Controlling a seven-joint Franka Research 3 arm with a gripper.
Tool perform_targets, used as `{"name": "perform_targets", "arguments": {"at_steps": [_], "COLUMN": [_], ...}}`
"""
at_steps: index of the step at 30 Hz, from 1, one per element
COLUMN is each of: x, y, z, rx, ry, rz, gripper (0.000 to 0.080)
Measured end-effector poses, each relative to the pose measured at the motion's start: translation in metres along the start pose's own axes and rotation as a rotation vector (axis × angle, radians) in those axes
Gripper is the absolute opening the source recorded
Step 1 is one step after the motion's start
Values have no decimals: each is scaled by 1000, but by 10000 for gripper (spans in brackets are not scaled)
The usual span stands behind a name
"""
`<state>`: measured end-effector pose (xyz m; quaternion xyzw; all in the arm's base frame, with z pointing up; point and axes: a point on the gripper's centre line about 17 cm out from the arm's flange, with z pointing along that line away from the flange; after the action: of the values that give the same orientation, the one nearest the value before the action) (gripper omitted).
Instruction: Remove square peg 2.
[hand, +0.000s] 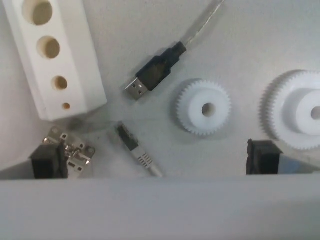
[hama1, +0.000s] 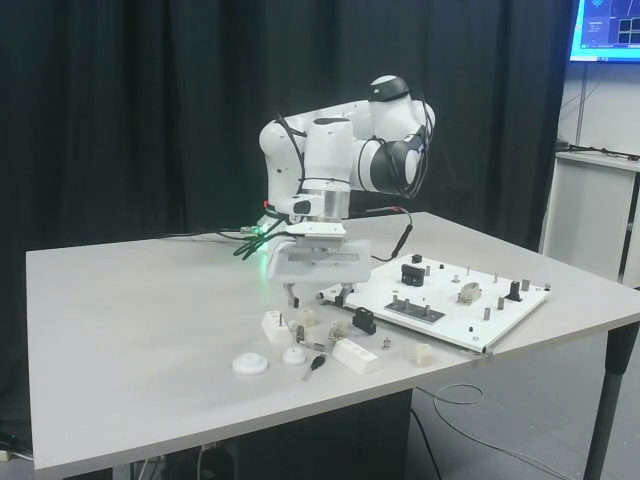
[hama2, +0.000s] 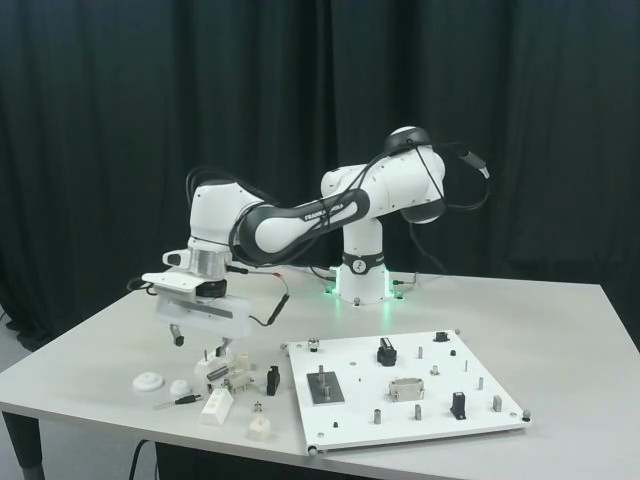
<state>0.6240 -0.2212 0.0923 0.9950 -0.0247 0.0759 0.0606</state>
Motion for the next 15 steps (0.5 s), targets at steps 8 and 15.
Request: {"name": "perform_targets", "arguments": {"at_steps": [8, 15], "x": [3, 5], "y": [0, -1], "z": [1, 1], "rx": [5, 11], "ry": [-6, -9], "rz": [-6, 10], "gripper": [800, 800]}}
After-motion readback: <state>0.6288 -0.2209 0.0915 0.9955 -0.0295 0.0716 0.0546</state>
